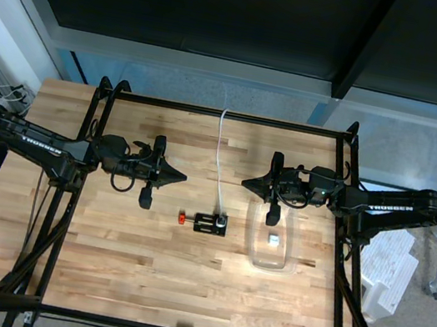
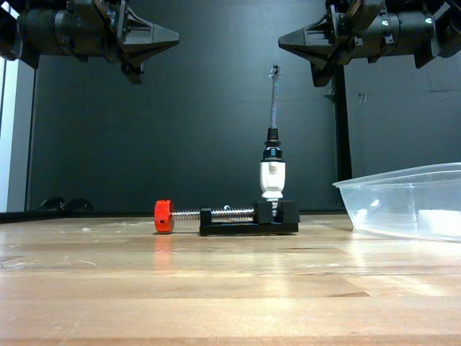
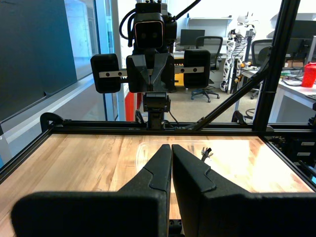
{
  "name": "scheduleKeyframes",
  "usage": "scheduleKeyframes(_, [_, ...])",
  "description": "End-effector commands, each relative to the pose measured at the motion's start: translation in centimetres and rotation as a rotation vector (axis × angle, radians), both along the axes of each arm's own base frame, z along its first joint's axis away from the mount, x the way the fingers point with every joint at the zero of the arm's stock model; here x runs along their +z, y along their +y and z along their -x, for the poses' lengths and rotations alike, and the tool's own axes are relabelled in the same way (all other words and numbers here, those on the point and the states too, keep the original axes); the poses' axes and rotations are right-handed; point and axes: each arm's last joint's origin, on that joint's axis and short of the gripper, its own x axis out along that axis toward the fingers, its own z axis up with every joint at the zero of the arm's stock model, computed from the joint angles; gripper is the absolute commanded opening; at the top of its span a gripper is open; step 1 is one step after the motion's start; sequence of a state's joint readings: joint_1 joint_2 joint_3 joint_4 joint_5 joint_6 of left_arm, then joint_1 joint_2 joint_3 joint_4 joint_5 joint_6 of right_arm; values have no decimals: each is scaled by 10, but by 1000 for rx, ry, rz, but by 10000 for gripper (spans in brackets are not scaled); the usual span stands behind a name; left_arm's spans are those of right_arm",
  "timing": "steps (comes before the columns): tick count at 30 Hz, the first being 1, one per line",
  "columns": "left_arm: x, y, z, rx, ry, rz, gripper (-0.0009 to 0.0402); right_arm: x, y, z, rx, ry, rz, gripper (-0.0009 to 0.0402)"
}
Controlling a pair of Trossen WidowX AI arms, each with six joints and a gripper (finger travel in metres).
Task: Remove the power plug from the receptacle and place in the container
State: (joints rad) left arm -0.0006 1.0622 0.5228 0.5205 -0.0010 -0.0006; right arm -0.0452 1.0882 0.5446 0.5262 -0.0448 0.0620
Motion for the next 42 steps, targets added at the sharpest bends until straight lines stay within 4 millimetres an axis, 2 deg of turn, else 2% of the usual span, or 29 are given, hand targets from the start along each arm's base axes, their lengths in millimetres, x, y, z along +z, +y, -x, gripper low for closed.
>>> scheduleKeyframes(1, [0,0,0,0,0,0,0,0,0,0,0,3,-1,0])
scheduleKeyframes(15, [0,0,0,0,0,0,0,-1,1,-1,13,40,-14,0])
scheduleKeyframes(28, [0,0,0,0,-1,0,0,4,19,-17,87,685,-2,0])
scheduleKeyframes(36, [0,0,0,0,-1,0,0,4,35,-41,94,926,0,4])
scheduleKeyframes(39, [0,0,0,0,-1,0,0,3,39,-48,63,1004,17,26])
scheduleKeyframes(42, [0,0,0,0,-1,0,0,3,42,-55,39,1053,1,69])
